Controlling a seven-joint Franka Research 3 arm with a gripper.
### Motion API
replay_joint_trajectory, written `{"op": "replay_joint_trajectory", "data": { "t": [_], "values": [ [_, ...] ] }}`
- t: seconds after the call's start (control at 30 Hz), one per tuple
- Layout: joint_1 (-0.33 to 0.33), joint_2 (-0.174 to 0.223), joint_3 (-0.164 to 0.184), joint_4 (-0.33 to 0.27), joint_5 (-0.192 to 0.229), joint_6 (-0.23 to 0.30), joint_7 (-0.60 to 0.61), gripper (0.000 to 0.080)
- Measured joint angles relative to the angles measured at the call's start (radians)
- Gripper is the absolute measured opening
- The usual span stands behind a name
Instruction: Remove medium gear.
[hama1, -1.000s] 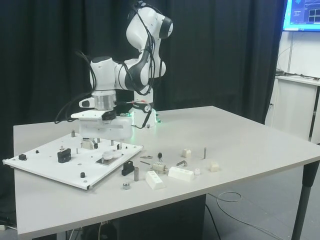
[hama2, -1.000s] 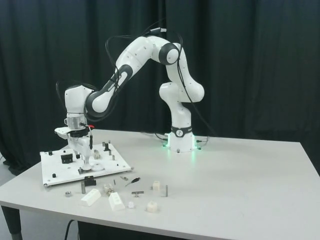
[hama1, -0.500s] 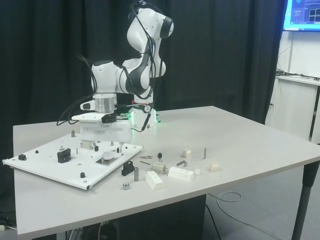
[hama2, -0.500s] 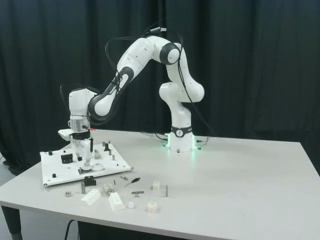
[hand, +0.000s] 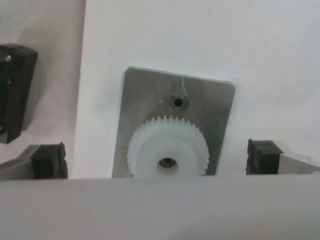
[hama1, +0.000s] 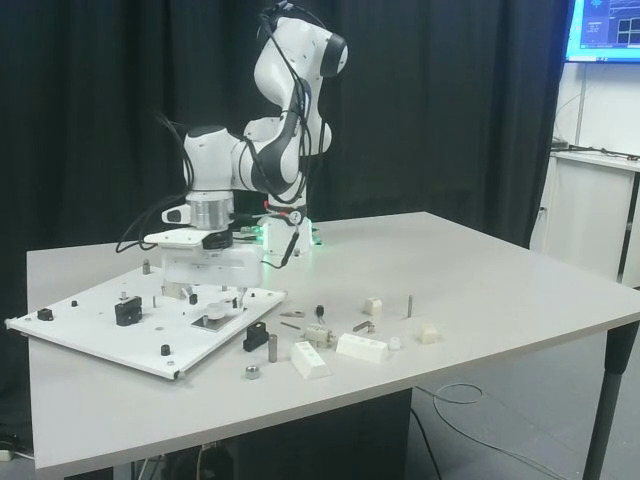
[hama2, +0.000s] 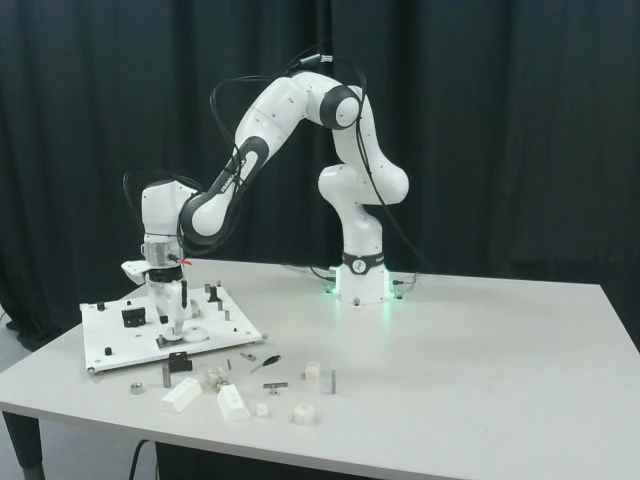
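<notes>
Hand (hand: 157, 159) spread open, empty, above white medium gear (hand: 167, 148), apparently seated on its grey plate (hand: 207, 113)

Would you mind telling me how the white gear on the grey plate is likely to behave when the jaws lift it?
The white gear looks like plastic, so probably light and stiff. Its toothed rim should resist slipping. Freed, the disc might roll on edge.

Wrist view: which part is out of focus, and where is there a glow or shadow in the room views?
Wrist view: a blurred pale band of the arm's own housing fills the lower part and cuts off the white gear; the grey plate is fairly sharp. First room view: green glow at the arm's base, bright screen in the corner. Second room view: the black curtain swallows detail.
</notes>
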Motion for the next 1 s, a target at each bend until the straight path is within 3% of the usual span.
{"op": "replay_joint_trajectory", "data": {
  "t": [1.0],
  "values": [
    [0.021, 0.014, -0.001, -0.054, -0.001, 0.088, 0.0, 0.08]
  ]
}}
